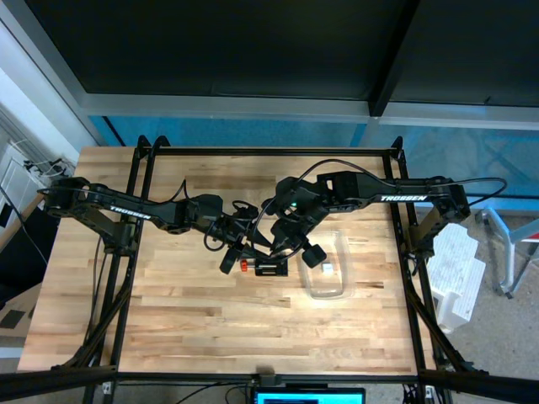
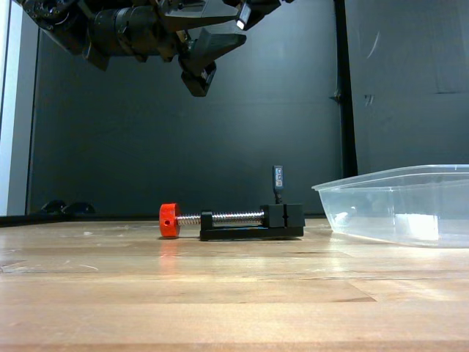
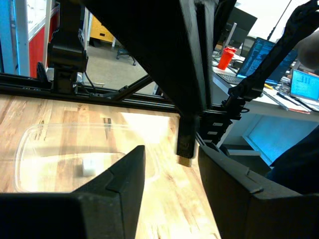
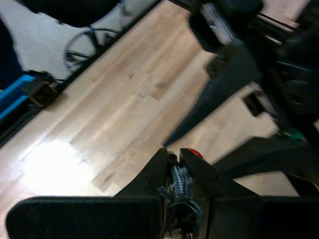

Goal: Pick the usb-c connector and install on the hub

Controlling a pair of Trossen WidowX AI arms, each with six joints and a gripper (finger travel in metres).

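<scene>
Pinched in our right claw [image 4: 173,155], the usb-c connector [image 4: 175,181] hangs high above the table [image 2: 220,308], well clear of the hub [image 2: 278,178] clamped upright in the vise [image 2: 249,220]; our left claw [image 3: 169,149] hovers spread beside it; picking looks done, installing is left.

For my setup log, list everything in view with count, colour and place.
black screw clamp with red knob: one, on the table, below both tools.
small dark upright piece: one, standing in the clamp, apparently the hub.
clear plastic tub: one, right of the clamp.
small white block: one, inside the tub.
light wooden table: one.
grey braided usb-c connector: one, held in the right tool, clear of the hub.
left tool: black, open, raised above the clamp.
right tool: black, shut, raised beside it.
</scene>
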